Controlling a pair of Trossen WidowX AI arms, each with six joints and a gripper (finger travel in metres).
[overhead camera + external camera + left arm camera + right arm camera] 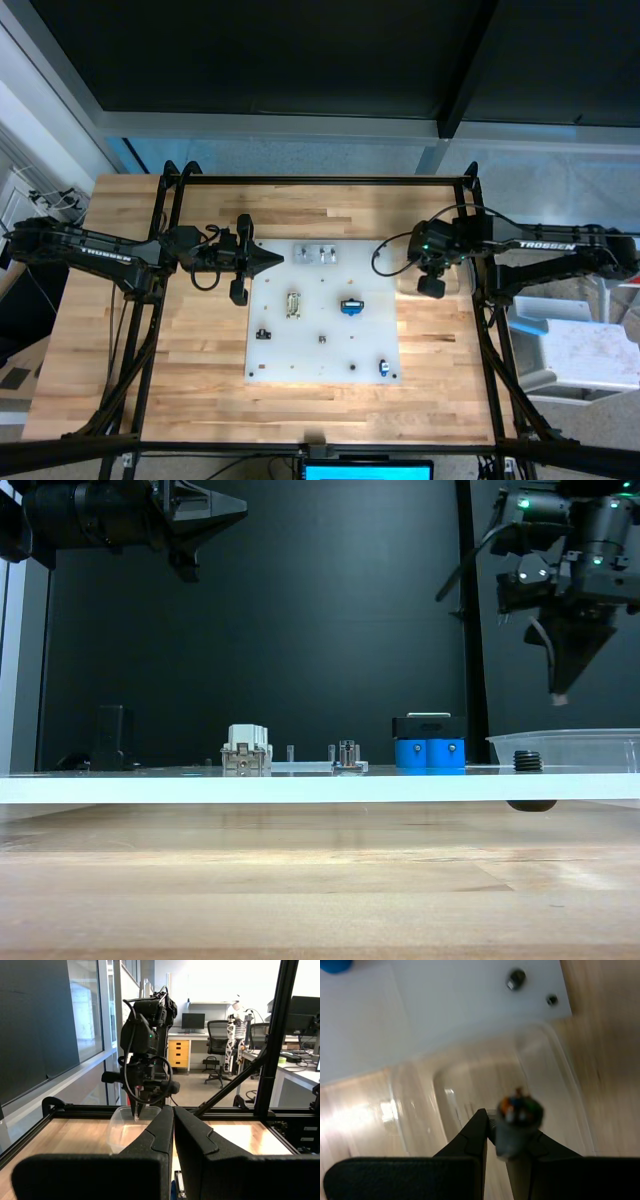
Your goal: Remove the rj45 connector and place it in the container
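My right gripper [509, 1129] is shut on the rj45 connector [518, 1112], a small see-through plug whose coloured wire ends face the camera. It hangs above the container [470, 1085], a shallow see-through tub on the wood just off the white board's right edge. From table height the right gripper [560, 685] points down, well above the container [565, 748]. In the high view the right gripper [432, 284] covers most of the container [462, 285]. My left gripper [276, 260] is shut on nothing and hovers high over the board's far left corner.
The white board [300, 360] carries a blue part [351, 306], a pale socket block [293, 304], a grey mount [315, 255] and small black fittings. A black screw [527, 761] stands at the board's right end. Black frame rails run along the table edges.
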